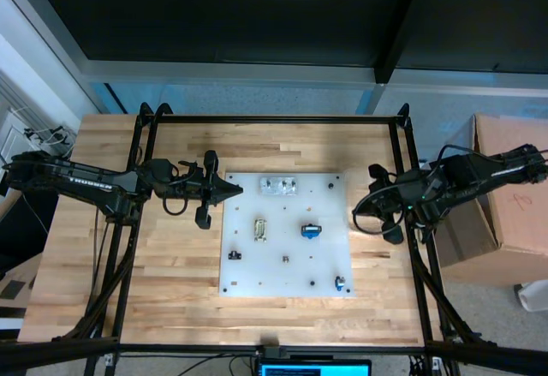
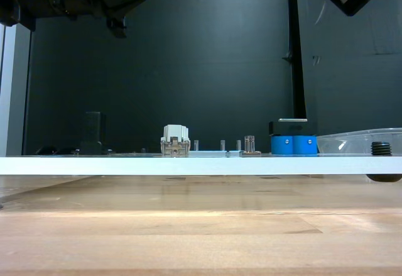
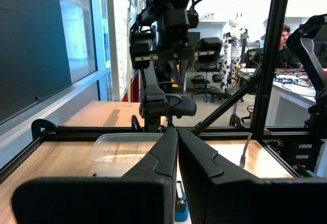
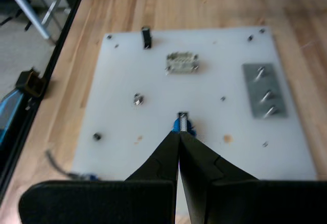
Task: Remove the RJ45 connector from the taskboard and place in the container
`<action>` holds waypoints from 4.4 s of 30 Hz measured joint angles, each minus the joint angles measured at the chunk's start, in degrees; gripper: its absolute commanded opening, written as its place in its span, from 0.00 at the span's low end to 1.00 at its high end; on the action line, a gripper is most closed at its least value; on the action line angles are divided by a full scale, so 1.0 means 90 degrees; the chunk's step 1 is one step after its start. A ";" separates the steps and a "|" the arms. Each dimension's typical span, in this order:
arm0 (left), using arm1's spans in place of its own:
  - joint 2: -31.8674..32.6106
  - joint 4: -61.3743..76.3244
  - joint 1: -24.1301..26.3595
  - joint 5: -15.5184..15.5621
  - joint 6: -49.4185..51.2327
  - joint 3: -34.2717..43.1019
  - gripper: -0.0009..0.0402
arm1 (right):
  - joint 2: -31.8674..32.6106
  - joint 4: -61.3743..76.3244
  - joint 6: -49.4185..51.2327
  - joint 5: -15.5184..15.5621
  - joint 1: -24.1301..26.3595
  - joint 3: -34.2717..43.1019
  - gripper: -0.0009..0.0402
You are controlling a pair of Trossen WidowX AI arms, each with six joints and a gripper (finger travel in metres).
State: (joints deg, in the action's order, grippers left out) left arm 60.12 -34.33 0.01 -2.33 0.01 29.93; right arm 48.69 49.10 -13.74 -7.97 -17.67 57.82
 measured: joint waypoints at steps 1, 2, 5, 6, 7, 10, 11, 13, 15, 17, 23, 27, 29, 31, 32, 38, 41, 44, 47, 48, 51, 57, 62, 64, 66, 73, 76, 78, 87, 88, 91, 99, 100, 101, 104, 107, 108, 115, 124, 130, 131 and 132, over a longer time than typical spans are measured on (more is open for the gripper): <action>0.0000 0.0002 0.0000 0.0000 0.0002 0.0002 0.02 | 0.0041 0.0146 -0.0066 -0.0002 -0.0078 0.0046 0.02; 0.0000 0.0000 0.0000 0.0000 0.0002 0.0002 0.02 | 0.0087 0.0270 -0.0117 -0.0002 -0.0158 0.0092 0.02; 0.0000 0.0000 0.0000 0.0002 0.0000 0.0002 0.02 | 0.0216 0.0590 -0.0330 0.0002 -0.0410 0.0187 0.02; 0.0000 0.0000 0.0000 0.0000 0.0000 0.0002 0.02 | 0.0257 0.0692 -0.0391 0.0002 -0.0503 0.0206 0.02; 0.0000 0.0002 0.0000 0.0000 0.0002 0.0002 0.02 | 0.0306 0.0792 -0.0449 0.0002 -0.0600 0.0221 0.02; 0.0000 0.0002 0.0000 0.0000 0.0000 0.0002 0.02 | 0.0486 0.1035 -0.0617 0.0007 -0.0886 0.0311 0.02; 0.0000 0.0000 0.0000 0.0000 0.0002 0.0000 0.02 | 0.0559 0.1090 -0.0702 0.0007 -0.0986 0.0355 0.02; 0.0000 0.0002 0.0000 0.0000 0.0000 0.0000 0.02 | 0.0738 0.1195 -0.0850 0.0005 -0.1178 0.0474 0.02; 0.0000 0.0002 0.0000 0.0000 0.0000 0.0002 0.02 | 0.0954 0.1338 -0.0988 0.0005 -0.1345 0.0653 0.02; 0.0000 0.0000 0.0000 0.0000 0.0000 0.0002 0.02 | 0.1202 0.1508 -0.1178 0.0005 -0.1513 0.0872 0.02; 0.0000 0.0000 0.0000 0.0000 0.0000 0.0002 0.02 | 0.2115 0.2317 -0.1785 0.0022 -0.1885 0.1620 0.02; 0.0000 0.0000 0.0000 0.0000 0.0000 0.0002 0.02 | 0.2684 0.2725 -0.2052 0.0070 -0.2045 0.2074 0.02; -0.0002 0.0000 0.0000 0.0000 0.0000 0.0002 0.02 | 0.2931 0.2880 -0.2171 0.0066 -0.2142 0.2295 0.02; 0.0000 0.0002 0.0000 0.0000 0.0000 0.0002 0.02 | 0.3140 0.3028 -0.2297 0.0070 -0.2237 0.2497 0.02; 0.0000 0.0000 0.0000 0.0000 0.0002 0.0000 0.02 | 0.3237 0.3096 -0.2365 0.0068 -0.2271 0.2594 0.02; 0.0000 0.0000 0.0000 0.0000 0.0000 0.0002 0.02 | 0.3682 0.3242 -0.2761 0.0070 -0.2334 0.2960 0.02; 0.0000 0.0000 0.0000 0.0000 0.0000 0.0002 0.02 | 0.3823 0.3274 -0.2973 0.0073 -0.2361 0.3004 0.02; 0.0000 0.0000 0.0000 0.0000 0.0002 0.0000 0.02 | 0.3951 0.3291 -0.3087 0.0073 -0.2395 0.3004 0.04; 0.0000 0.0000 0.0000 0.0000 0.0002 0.0002 0.02 | 0.4068 0.3291 -0.3128 0.0066 -0.2412 0.3004 0.10; 0.0000 0.0000 0.0000 0.0000 0.0000 0.0000 0.02 | 0.4102 0.3291 -0.3160 0.0061 -0.2414 0.3004 0.13; 0.0000 0.0000 0.0000 0.0000 0.0000 0.0000 0.02 | 0.4182 0.3286 -0.3286 0.0053 -0.2424 0.3004 0.22; 0.0000 0.0000 0.0000 0.0002 0.0000 0.0002 0.02 | 0.4340 0.3252 -0.3427 0.0051 -0.2446 0.3004 0.38; 0.0000 0.0000 0.0000 0.0002 0.0000 0.0000 0.02 | 0.4486 0.3162 -0.3434 0.0007 -0.2467 0.3002 0.50; -0.0002 0.0002 0.0000 0.0000 0.0000 0.0000 0.02 | 0.4549 0.3143 -0.3436 0.0005 -0.2467 0.3002 0.54; 0.0000 0.0002 0.0000 0.0000 0.0000 0.0002 0.02 | 0.4629 0.3133 -0.3434 0.0000 -0.2472 0.3002 0.57; -0.0002 0.0000 0.0000 0.0000 0.0000 0.0002 0.02 | 0.4923 0.3009 -0.3429 -0.0015 -0.2497 0.2999 0.63; 0.0000 0.0000 0.0000 0.0002 0.0002 0.0000 0.02 | 0.5020 0.2895 -0.3424 -0.0032 -0.2501 0.2992 0.62; 0.0000 0.0002 0.0000 0.0000 0.0002 0.0002 0.02 | 0.5078 0.2829 -0.3417 -0.0053 -0.2501 0.2987 0.62; 0.0000 0.0002 0.0000 0.0000 0.0000 0.0002 0.02 | 0.5367 0.2686 -0.3415 -0.0080 -0.2501 0.2963 0.62; 0.0000 0.0002 0.0000 0.0000 0.0000 0.0000 0.02 | 0.5396 0.2664 -0.3415 -0.0080 -0.2504 0.2958 0.62; 0.0000 0.0002 0.0000 0.0000 0.0000 0.0002 0.02 | 0.5469 0.2613 -0.3412 -0.0075 -0.2509 0.2958 0.62; -0.0002 0.0000 0.0000 0.0000 0.0000 0.0000 0.02 | 0.5600 0.2533 -0.3320 -0.0053 -0.2509 0.2929 0.62; 0.0000 0.0000 0.0000 0.0002 0.0000 0.0000 0.02 | 0.5605 0.2492 -0.3288 -0.0046 -0.2509 0.2905 0.62; 0.0000 0.0002 0.0000 0.0000 0.0000 0.0000 0.02 | 0.5605 0.2436 -0.3286 -0.0046 -0.2509 0.2873 0.62; 0.0000 0.0000 0.0000 0.0000 0.0002 0.0002 0.02 | 0.5608 0.2227 -0.3274 -0.0044 -0.2509 0.2759 0.62; 0.0000 0.0000 0.0000 0.0002 0.0000 0.0002 0.02 | 0.5608 0.2018 -0.3274 -0.0044 -0.2509 0.2652 0.62; 0.0000 0.0000 0.0000 0.0000 0.0000 0.0000 0.02 | 0.5608 0.1940 -0.3274 -0.0046 -0.2509 0.2620 0.62; 0.0000 0.0000 0.0000 0.0000 0.0002 0.0000 0.02 | 0.5608 0.1620 -0.3274 -0.0049 -0.2509 0.2441 0.62; 0.0000 0.0002 0.0000 0.0000 0.0000 0.0002 0.02 | 0.5620 0.1219 -0.3274 -0.0049 -0.2509 0.2254 0.62; 0.0000 0.0000 0.0000 0.0000 0.0000 0.0002 0.02 | 0.5846 0.1054 -0.3274 -0.0070 -0.2504 0.2239 0.62; 0.0000 0.0000 0.0000 0.0002 0.0000 0.0000 0.02 | 0.5870 0.1013 -0.3271 -0.0073 -0.2501 0.2239 0.62; 0.0000 0.0002 0.0000 0.0002 0.0002 0.0000 0.02 | 0.5884 0.0954 -0.3271 -0.0073 -0.2499 0.2239 0.62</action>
State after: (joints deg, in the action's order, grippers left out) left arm 60.12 -34.30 0.01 -2.31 0.03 29.93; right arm 101.65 57.69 -43.18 -8.62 -40.16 77.97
